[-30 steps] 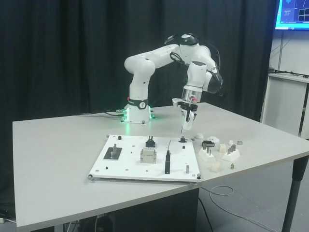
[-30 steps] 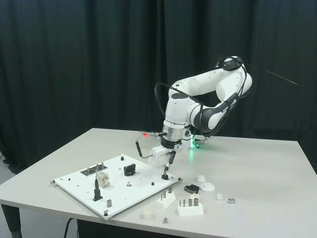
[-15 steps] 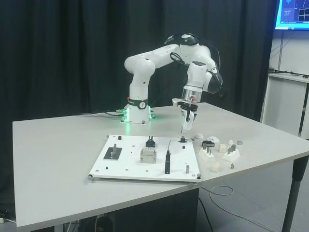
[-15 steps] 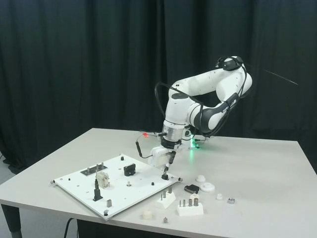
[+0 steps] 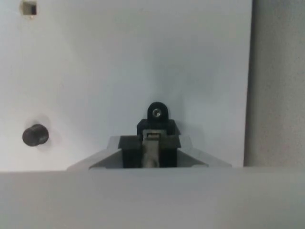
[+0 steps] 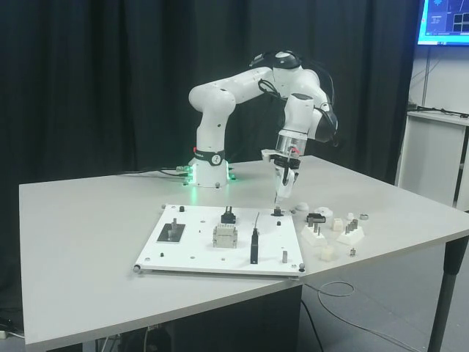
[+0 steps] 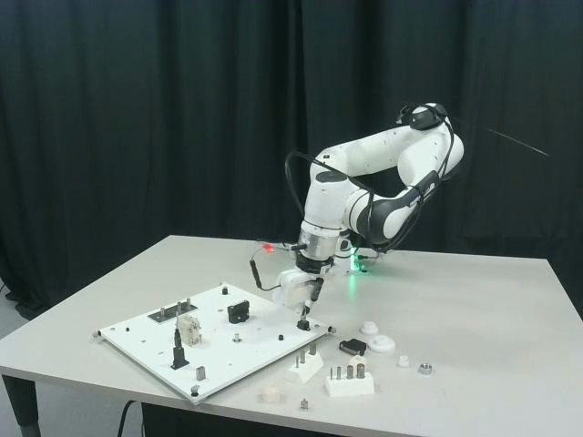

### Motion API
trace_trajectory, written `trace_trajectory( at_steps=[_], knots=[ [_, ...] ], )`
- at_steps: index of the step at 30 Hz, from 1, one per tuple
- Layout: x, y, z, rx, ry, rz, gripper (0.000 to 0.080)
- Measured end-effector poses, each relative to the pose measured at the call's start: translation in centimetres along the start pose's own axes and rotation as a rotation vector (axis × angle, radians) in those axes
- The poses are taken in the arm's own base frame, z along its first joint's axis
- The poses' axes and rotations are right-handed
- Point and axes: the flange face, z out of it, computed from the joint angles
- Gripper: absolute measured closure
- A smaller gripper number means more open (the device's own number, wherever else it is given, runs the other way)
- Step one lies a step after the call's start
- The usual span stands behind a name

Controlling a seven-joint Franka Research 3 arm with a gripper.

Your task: Insert Ethernet.

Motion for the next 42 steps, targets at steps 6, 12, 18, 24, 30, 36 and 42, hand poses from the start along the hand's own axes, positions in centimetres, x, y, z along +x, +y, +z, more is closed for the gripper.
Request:
trace_trajectory(
  at_steps=[6,12,18,24,30,36,42],
  knots=[
    [0.0,0.1,0.1,-0.001,0.0,0.002,0.0731],
    [0.0,0.1,0.1,-0.004,-0.002,0.007,0.0731],
    [0.1,0.1,0.2,-0.005,-0.002,0.009,0.0731],
    [0.1,0.1,0.2,-0.003,-0.002,0.009,0.0731],
    [0.1,0.0,0.2,0.0,-0.004,0.009,0.0731],
    [-0.1,-0.2,0.1,0.01,-0.012,0.011,0.0489],
    [-0.4,-0.7,-0.9,0.02,-0.029,0.013,0.0489]
  ],
)
